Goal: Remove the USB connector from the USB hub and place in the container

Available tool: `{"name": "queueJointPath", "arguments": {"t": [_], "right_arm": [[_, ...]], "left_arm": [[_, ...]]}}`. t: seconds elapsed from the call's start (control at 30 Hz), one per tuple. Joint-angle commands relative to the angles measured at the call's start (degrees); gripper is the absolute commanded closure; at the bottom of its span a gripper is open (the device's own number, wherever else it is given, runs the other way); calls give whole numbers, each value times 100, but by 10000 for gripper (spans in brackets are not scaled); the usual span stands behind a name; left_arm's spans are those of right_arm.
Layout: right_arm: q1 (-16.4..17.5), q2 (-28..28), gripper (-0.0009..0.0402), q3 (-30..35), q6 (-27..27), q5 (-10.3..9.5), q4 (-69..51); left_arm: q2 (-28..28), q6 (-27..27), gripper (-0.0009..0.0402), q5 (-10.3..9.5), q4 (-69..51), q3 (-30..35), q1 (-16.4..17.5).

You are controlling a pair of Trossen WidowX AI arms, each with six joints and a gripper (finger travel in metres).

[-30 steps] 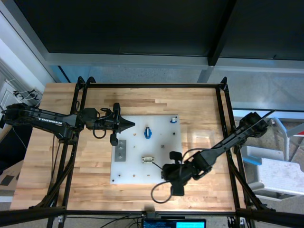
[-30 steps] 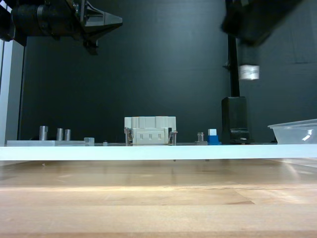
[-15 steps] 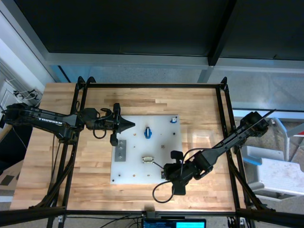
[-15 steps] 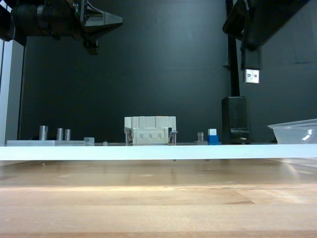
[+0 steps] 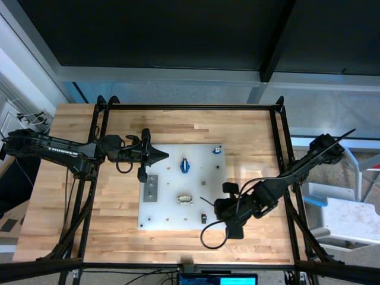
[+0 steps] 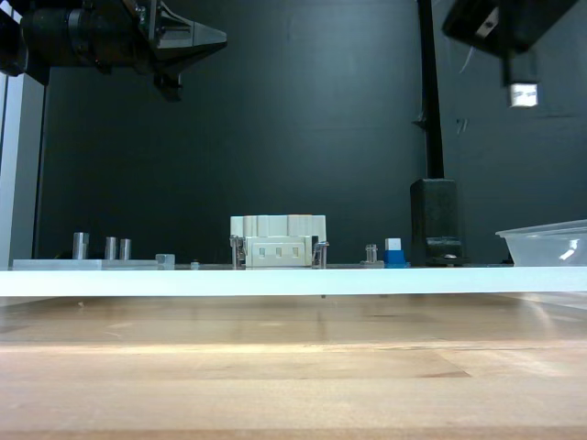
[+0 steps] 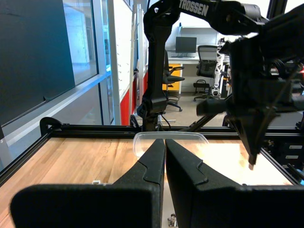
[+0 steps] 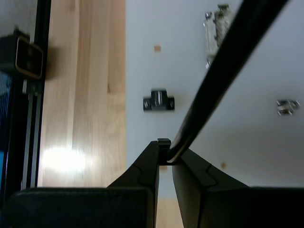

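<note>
Right gripper (image 8: 165,154) pinches the USB connector (image 8: 223,76) at the plug, fingers closed on it, with the black cable running off at a slant. The connector is out of the USB hub (image 5: 203,218) and held in the air over the near right corner of the white board (image 5: 169,208). In the low view its metal end points down, well above the board. The hub sits on the board near that same corner, apart from the gripper.

The container (image 6: 548,246) stands on the worktop (image 5: 178,122) off the board's right edge. The connector is higher than its rim and not in it.

Left gripper (image 7: 165,147) has its fingers pressed together and holds nothing. It hovers high over the board's far left corner.

The beige connector block (image 5: 186,200) is on the board toward the near edge, left of the hub. The blue upright piece (image 5: 184,165) stands toward the board's far edge.
</note>
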Motion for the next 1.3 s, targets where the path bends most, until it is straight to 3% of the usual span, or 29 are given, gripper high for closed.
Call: {"name": "queueJointPath", "arguments": {"t": [0.03, 0.27, 1.3], "right_arm": [[7, -188, 393, 2, 26, 7, -299], [20, -623, 393, -136, 57, 7, -774], [22, -2774, 393, -2199, 931, 11, -1237]], "left_arm": [[2, 0, 392, 2, 0, 0, 0], [2, 0, 392, 0, 0, 0, 0], [2, 0, 392, 2, 0, 0, 0]]}}
